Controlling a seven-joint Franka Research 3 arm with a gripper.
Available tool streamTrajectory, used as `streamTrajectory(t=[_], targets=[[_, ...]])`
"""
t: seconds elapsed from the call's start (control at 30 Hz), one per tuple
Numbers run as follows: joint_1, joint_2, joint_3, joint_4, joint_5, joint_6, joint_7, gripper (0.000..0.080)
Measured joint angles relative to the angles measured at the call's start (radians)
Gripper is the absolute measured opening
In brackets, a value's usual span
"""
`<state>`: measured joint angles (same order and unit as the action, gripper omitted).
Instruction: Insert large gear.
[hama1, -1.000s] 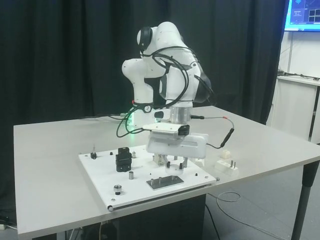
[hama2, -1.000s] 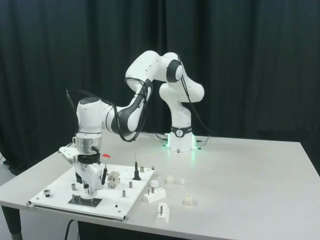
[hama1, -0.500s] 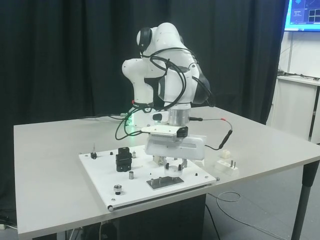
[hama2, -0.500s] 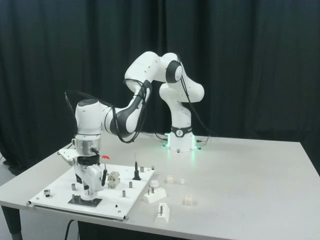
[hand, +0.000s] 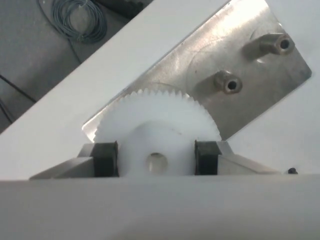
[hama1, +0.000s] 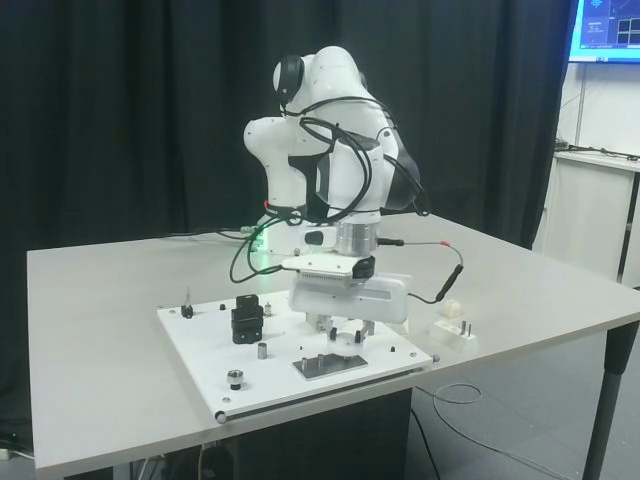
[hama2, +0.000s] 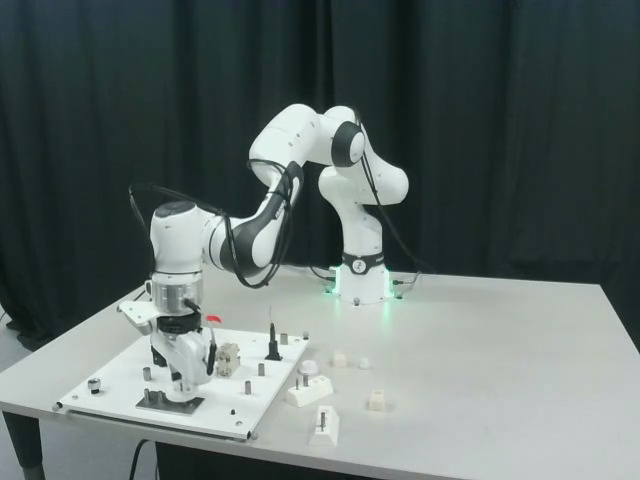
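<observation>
In the wrist view a large white toothed gear (hand: 157, 127) sits between my two black finger pads (hand: 105, 159), which press on its hub; my gripper (hand: 156, 160) is shut on it. The gear hangs over one end of a grey metal plate (hand: 260, 45) that carries two upright pegs (hand: 227, 83). In the first room view my gripper (hama1: 345, 335) is low over that metal plate (hama1: 330, 366) at the front of the white board (hama1: 200, 345). In the second room view my gripper (hama2: 177, 380) stands just above the metal plate (hama2: 168, 404).
On the white board stand a black block (hama1: 247, 320), a small bearing (hama1: 235, 378) and several short pegs. White fixture blocks (hama1: 453, 330) lie on the grey table beside the board. A cable runs from my wrist. The board's front edge is close to the table edge.
My gripper with the gear has shifted slightly along the board toward the metal plate's end and sits a little lower.
</observation>
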<state>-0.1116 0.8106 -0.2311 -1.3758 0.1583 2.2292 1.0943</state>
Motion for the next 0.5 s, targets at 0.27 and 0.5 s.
streamTrajectory(t=[0.27, 0.5], targets=[[0.001, 0.005, 0.001, 0.0, 0.008, 0.0, -0.01, 0.0328], [0.001, 0.005, 0.001, 0.0, 0.008, 0.0, -0.013, 0.0327]])
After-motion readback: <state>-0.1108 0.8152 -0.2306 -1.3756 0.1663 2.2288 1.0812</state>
